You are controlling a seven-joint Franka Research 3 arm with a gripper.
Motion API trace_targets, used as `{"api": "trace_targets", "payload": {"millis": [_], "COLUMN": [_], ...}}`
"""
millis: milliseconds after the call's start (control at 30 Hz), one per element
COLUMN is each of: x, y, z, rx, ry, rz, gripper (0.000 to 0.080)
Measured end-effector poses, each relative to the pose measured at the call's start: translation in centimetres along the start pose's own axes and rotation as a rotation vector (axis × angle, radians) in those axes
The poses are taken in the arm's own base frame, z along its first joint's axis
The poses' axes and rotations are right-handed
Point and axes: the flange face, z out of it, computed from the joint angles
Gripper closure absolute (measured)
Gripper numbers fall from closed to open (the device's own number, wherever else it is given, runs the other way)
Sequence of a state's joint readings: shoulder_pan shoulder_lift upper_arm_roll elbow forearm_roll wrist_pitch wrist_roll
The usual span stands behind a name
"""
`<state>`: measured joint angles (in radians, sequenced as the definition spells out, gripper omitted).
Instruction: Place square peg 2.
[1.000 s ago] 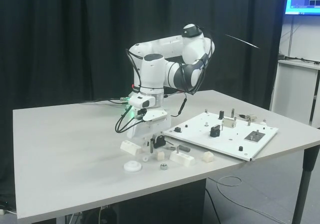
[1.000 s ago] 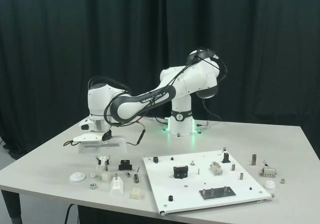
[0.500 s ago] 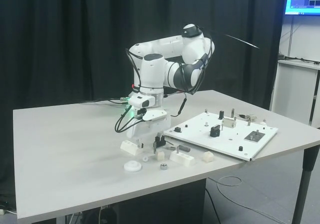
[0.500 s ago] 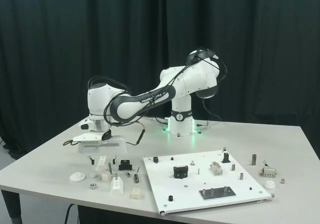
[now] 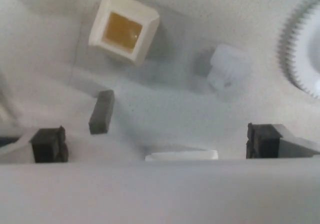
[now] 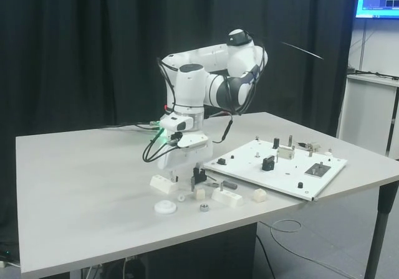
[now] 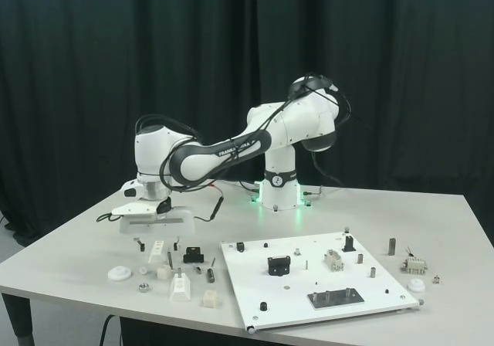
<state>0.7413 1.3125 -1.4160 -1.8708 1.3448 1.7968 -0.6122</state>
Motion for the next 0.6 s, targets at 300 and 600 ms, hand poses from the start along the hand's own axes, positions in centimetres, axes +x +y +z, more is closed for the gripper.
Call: {"api": "trace_targets", "payload": {"millis": [300,600], "x": [-0.2,-0.3], "y": [-0.2,-0.5], "z": [-1.8,-3.0], "rx": [0.008,0.009], "ry": [-0.018,-0.018], "rz": [0.002,0.004], "gripper": [0.0003,0.0003]}}
